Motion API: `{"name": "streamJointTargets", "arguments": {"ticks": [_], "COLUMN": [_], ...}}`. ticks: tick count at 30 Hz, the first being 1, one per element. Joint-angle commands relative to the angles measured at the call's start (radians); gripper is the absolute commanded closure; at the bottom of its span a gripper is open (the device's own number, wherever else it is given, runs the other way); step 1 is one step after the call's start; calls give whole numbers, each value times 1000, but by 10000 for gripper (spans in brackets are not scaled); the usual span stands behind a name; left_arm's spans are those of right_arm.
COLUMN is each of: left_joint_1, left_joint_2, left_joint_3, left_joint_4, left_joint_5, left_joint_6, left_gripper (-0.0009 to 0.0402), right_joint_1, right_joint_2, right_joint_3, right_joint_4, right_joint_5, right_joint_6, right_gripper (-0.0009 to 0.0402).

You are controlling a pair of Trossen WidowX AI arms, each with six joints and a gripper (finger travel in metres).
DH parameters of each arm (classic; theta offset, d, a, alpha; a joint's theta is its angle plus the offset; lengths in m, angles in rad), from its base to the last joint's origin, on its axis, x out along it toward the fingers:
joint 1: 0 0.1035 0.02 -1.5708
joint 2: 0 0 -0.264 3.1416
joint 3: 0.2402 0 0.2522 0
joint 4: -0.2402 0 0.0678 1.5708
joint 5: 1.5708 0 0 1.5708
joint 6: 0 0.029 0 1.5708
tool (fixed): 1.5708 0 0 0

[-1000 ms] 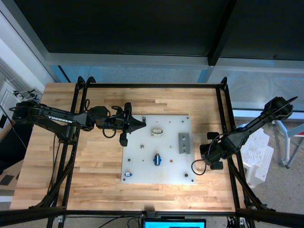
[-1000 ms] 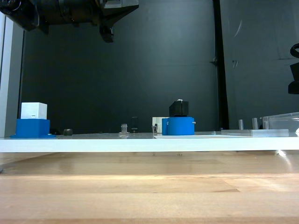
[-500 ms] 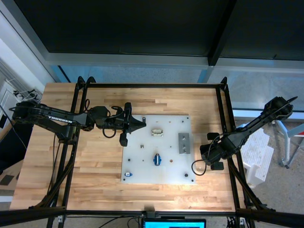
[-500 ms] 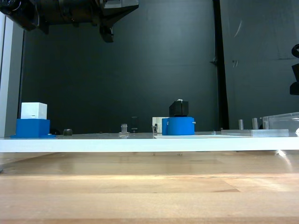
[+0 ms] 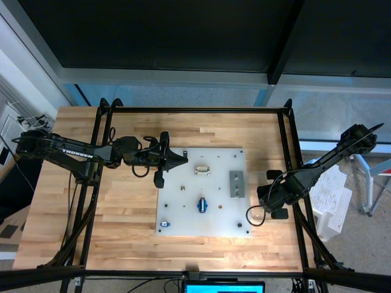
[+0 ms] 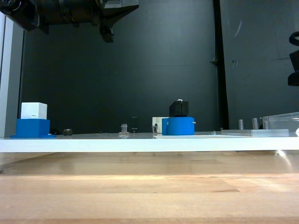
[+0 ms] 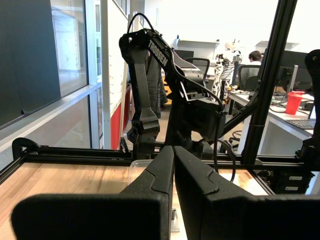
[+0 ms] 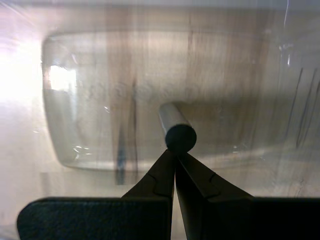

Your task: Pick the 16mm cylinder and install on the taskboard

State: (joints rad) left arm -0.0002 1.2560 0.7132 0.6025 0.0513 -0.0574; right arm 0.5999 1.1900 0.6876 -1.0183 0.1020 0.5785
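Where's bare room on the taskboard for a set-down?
Bare: taskboard strip between blue fitting and near edge. Crowded: far-left corner, left tool overhead, beside beige connector; grey block on the right side. Right tool hovers off the right edge.

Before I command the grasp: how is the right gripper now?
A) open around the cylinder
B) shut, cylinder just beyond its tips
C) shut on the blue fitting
B: right gripper, right of the taskboard, is shut, the 16mm cylinder lying beyond its tips; left gripper, shut, hangs over the taskboard's left edge.
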Motion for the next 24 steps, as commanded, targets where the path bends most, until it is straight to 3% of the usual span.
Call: {"name": "streamJointTargets", "arguments": {"ticks": [1, 12, 24], "left_joint_1": [0, 0, 0], "left_joint_2": [0, 0, 0], "left_joint_3": [0, 0, 0], "left_joint_4": [0, 0, 0], "left_joint_5": [0, 0, 0], "left_joint_6": [0, 0, 0], "left_gripper": [393, 393, 393], "right_joint_1": [1, 3, 5], "right_joint_2": [0, 0, 0], "right_joint_3": [20, 77, 220], "right_joint_4": [-22, -139, -190], "right_joint_5": [1, 1, 3], "right_joint_6": [0, 0, -1], "right_gripper": [393, 393, 393]}}
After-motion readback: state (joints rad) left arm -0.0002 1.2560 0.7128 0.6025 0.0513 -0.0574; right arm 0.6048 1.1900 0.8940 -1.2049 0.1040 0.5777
